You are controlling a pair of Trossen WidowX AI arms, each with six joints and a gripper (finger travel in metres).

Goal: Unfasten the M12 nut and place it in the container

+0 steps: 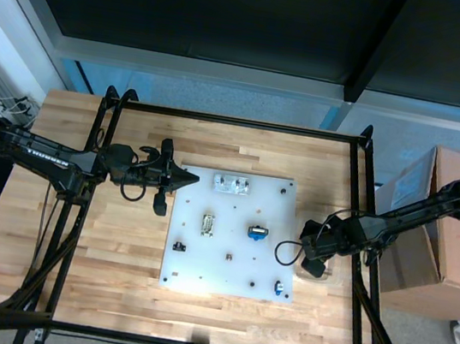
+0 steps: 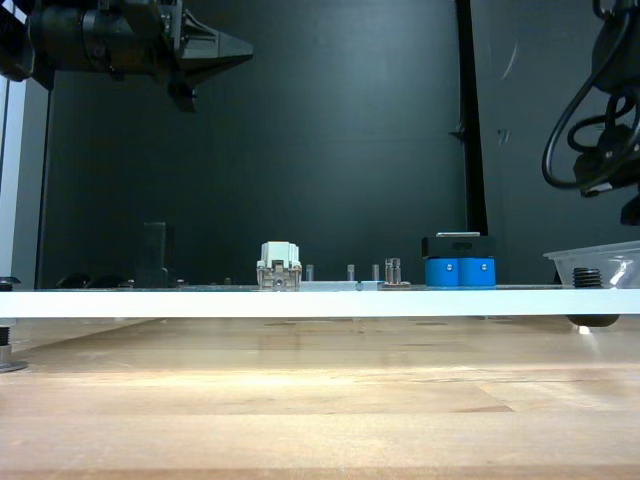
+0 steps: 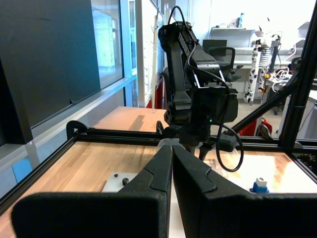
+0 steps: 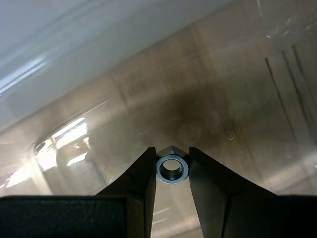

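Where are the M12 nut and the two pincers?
M12 nut (image 4: 172, 170): right wrist view, ring face; held over the container (image 4: 233, 94).
Right pincer (image 4: 172, 157): right wrist view, between fingertips; shut on the nut.
Left pincer (image 3: 172, 148): left wrist view, between fingertips; shut, above the board's (image 1: 199, 263) left edge.

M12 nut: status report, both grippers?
Right gripper shut on M12 nut, held over clear container. Stud bare. Left gripper shut, raised at board's far left corner.
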